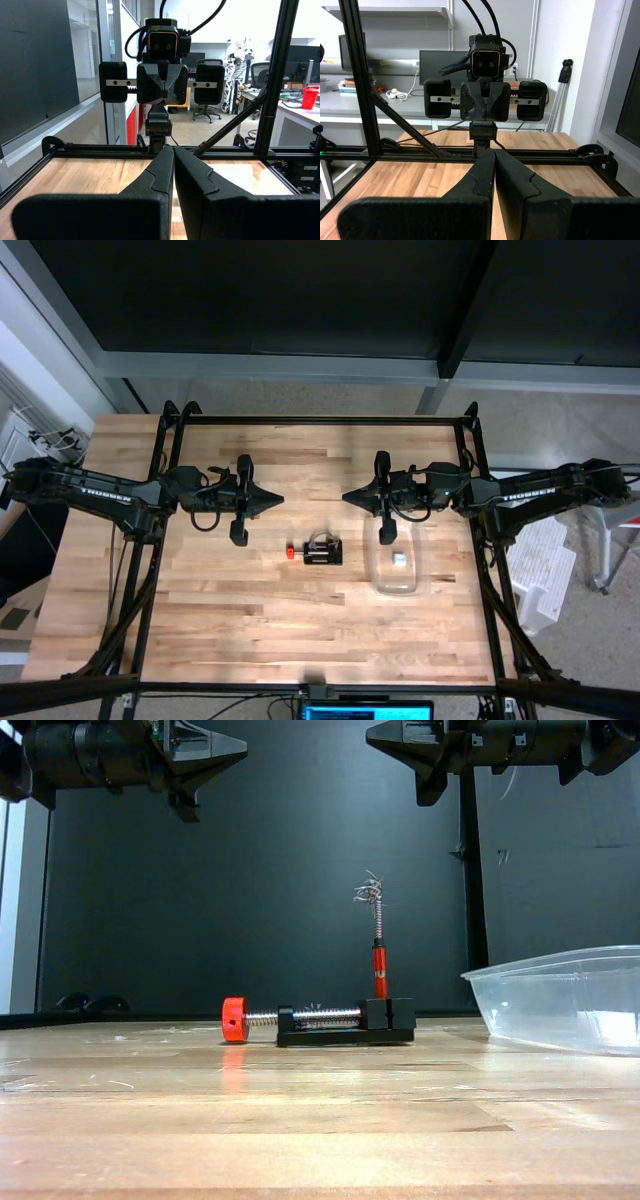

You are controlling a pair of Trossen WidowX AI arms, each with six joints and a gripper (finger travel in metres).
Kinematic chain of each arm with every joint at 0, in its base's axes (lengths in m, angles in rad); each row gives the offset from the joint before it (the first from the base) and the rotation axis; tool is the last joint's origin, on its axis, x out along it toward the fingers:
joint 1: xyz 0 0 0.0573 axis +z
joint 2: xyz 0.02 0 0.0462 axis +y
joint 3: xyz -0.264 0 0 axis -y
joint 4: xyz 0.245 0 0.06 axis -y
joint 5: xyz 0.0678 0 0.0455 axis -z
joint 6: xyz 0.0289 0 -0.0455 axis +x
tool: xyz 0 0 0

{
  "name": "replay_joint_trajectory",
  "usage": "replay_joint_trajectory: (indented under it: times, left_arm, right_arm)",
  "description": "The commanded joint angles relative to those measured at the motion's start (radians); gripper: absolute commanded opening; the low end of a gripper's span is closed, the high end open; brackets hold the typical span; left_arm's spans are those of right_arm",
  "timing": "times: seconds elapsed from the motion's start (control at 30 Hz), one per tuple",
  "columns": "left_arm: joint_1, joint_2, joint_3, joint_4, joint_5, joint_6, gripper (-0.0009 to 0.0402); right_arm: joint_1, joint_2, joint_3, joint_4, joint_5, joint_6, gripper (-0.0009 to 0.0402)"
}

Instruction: Remove the RCA connector from the receptacle and place in the container

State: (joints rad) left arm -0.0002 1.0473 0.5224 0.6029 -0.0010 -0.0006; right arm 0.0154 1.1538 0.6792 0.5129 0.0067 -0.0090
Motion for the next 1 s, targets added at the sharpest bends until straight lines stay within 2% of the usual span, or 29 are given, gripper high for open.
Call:
replay_joint_trajectory:
  times: [0.03,0.5,0.63,0.73,1.0]
  left_arm:
    - [0.000,0.000,0.000,0.000,0.000,0.000,0.0000]
    - [0.000,0.000,0.000,0.000,0.000,0.000,0.0000]
    - [0.000,0.000,0.000,0.000,0.000,0.000,0.0000]
    - [0.000,0.000,0.000,0.000,0.000,0.000,0.0000]
    - [0.000,0.000,0.000,0.000,0.000,0.000,0.0000]
  right_arm:
    - [0.000,0.000,0.000,0.000,0.000,0.000,0.0000]
    - [0.000,0.000,0.000,0.000,0.000,0.001,0.0000]
    - [0.000,0.000,0.003,-0.032,-0.023,0.016,0.0000]
    - [0.004,0.000,0.048,-0.179,-0.023,0.059,0.0000]
    - [0.021,0.009,0.217,-0.631,-0.034,0.091,0.0000]
